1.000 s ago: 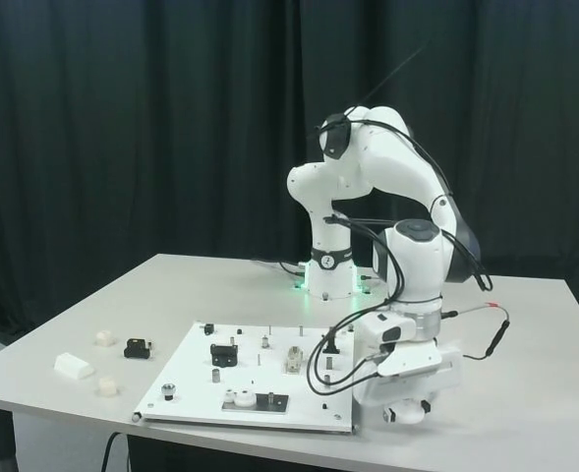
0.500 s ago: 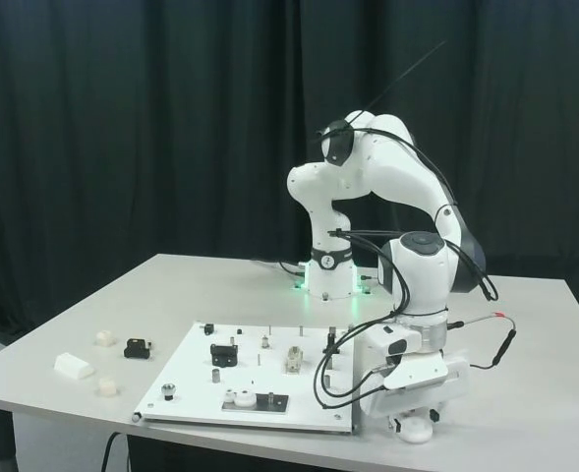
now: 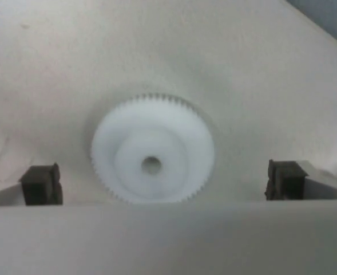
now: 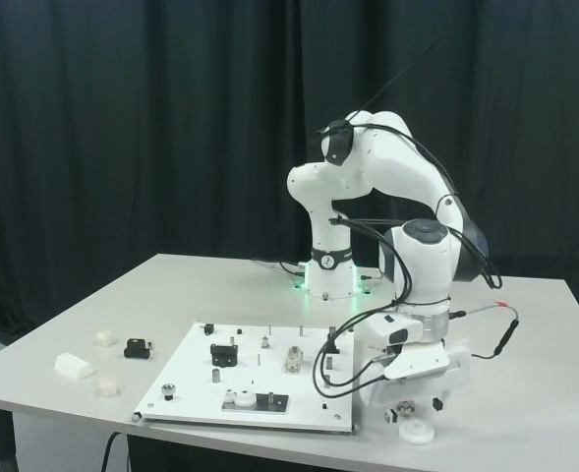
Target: Place large gear.
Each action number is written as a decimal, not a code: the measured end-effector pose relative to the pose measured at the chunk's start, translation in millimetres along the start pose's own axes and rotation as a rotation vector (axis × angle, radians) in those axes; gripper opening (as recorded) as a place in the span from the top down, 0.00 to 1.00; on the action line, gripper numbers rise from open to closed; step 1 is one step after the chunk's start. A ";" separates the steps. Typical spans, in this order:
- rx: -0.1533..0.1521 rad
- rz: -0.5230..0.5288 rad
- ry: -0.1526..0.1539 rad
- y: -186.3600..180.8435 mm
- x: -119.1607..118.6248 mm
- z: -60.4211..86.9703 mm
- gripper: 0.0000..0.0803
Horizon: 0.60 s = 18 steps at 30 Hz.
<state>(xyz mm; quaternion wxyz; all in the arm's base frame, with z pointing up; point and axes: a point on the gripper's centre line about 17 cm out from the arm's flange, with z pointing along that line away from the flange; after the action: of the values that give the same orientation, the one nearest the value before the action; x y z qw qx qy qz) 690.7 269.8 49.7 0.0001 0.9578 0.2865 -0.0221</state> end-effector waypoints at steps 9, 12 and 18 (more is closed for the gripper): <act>-0.002 0.010 -0.038 9.7 -9.5 -10.3 0.00; -0.006 0.015 -0.048 13.9 -12.9 -10.5 0.00; -0.014 0.023 -0.065 23.6 -19.8 -11.0 0.00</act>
<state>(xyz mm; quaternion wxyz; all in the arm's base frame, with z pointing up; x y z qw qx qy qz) 687.5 239.3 61.3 0.0162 0.9598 0.2754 -0.0514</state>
